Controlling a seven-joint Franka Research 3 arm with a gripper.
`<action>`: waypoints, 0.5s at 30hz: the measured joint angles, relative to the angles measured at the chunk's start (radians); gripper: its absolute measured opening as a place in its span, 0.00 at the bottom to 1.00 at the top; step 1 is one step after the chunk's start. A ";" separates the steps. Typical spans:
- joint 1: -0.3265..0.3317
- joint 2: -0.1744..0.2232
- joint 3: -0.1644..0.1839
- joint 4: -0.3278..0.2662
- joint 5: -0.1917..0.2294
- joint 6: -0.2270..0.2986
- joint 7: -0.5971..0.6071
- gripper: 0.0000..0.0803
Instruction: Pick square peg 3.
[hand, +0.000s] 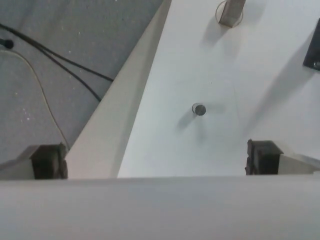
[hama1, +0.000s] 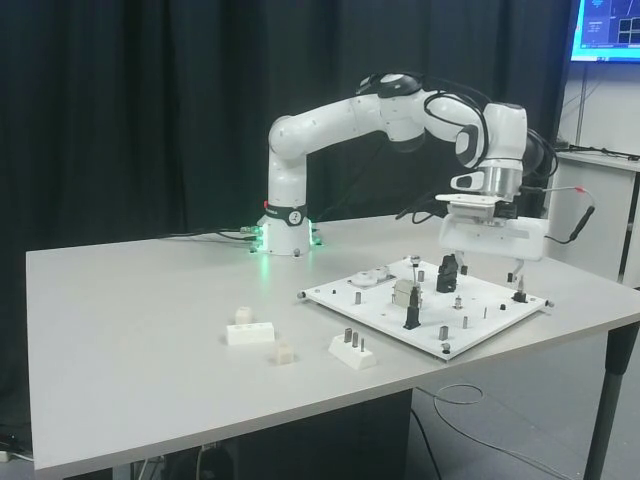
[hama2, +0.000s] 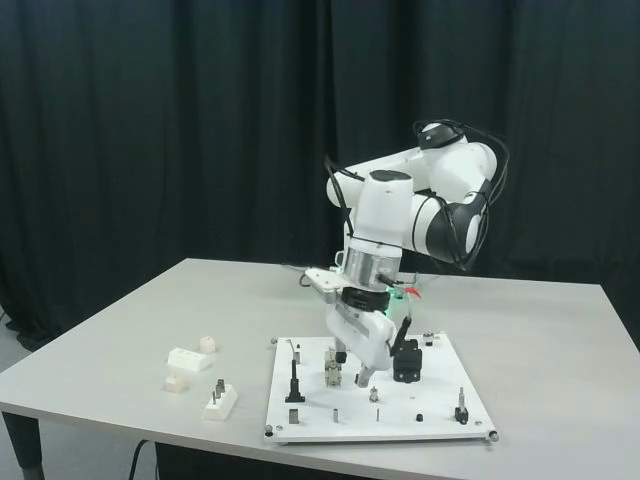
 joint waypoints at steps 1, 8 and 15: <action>0.000 0.001 -0.001 0.000 0.000 0.000 0.000 1.00; -0.001 0.010 -0.002 0.000 0.003 0.000 -0.047 1.00; -0.004 0.015 -0.008 0.000 0.018 -0.001 -0.109 1.00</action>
